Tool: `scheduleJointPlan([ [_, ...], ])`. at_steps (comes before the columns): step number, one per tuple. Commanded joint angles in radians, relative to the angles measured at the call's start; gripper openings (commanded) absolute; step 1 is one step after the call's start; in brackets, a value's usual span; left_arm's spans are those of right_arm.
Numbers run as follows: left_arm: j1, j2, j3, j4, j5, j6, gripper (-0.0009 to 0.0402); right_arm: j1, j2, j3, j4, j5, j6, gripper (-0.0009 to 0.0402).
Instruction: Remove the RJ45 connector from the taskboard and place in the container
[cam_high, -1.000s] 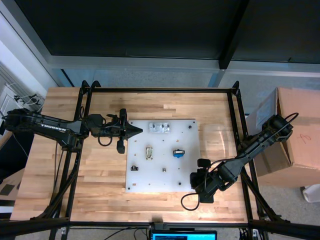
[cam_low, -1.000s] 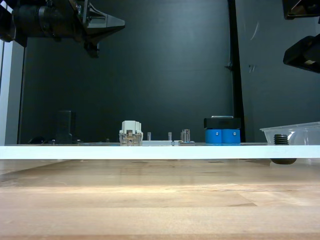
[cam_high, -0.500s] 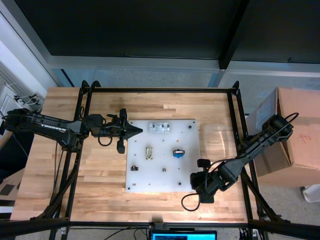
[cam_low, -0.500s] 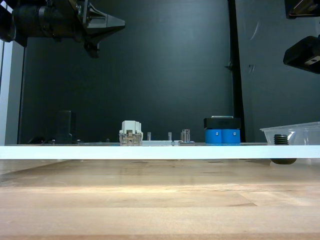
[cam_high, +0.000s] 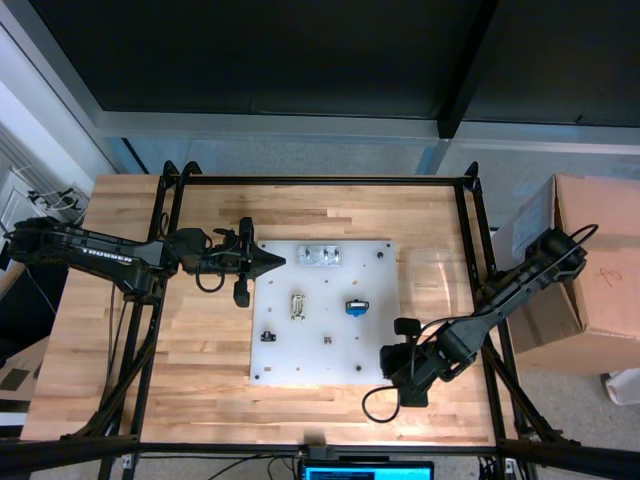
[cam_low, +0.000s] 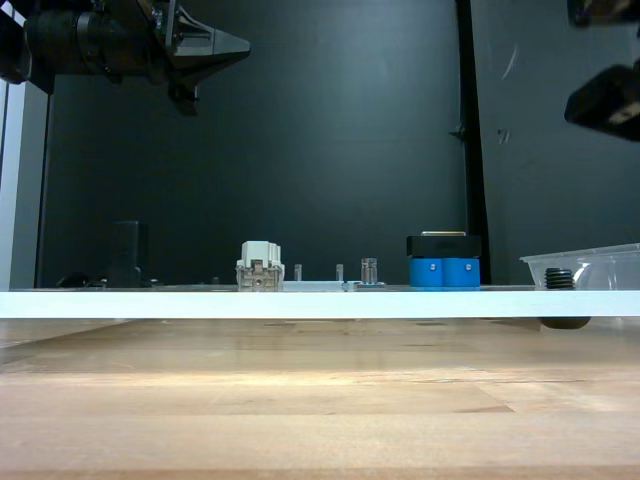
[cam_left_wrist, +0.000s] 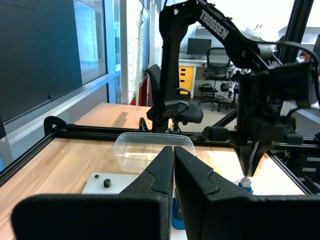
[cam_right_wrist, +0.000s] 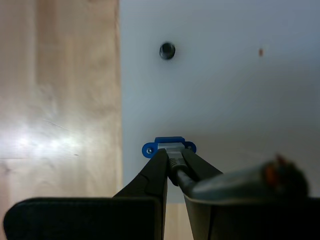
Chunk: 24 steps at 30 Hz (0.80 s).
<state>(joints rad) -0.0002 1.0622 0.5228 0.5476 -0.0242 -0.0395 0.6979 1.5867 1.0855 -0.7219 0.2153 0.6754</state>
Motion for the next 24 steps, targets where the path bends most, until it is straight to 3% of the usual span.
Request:
scheduleJointPlan([
  [1,0.000,0.000,0.000,0.000,0.000,0.000,0.0000,0.000,-0.015,0.002,-0.003,0.002,-0.002,0.0000],
  [24,0.000,0.000,0.000,0.000,0.000,0.000,0.0000,-0.043,-0.043,0.225,-0.270,0.001,-0.011,0.0000],
])
